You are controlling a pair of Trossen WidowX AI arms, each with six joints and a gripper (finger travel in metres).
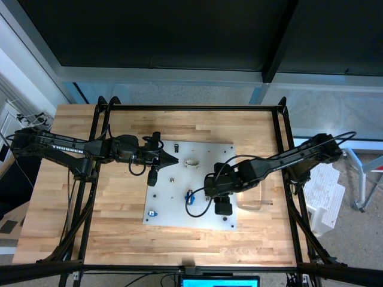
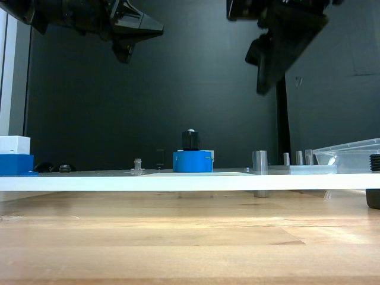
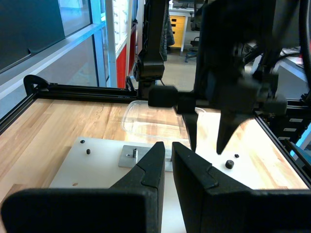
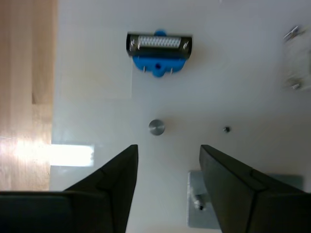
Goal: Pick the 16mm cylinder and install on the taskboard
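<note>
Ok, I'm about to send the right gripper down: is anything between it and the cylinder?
Nothing visible. The right gripper hangs open above the taskboard, and the cylinder stands uncovered below it. The grey block and blue connector sit apart from the cylinder. The left gripper hangs raised over the board's left side.

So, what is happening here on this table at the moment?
The right gripper hangs open and empty above the taskboard, over the 16mm cylinder. That peg stands upright on the board. In the low view a stub shows below the plate, so it seems seated in a hole. The left gripper hovers over the board's left side, shut and holding nothing.
</note>
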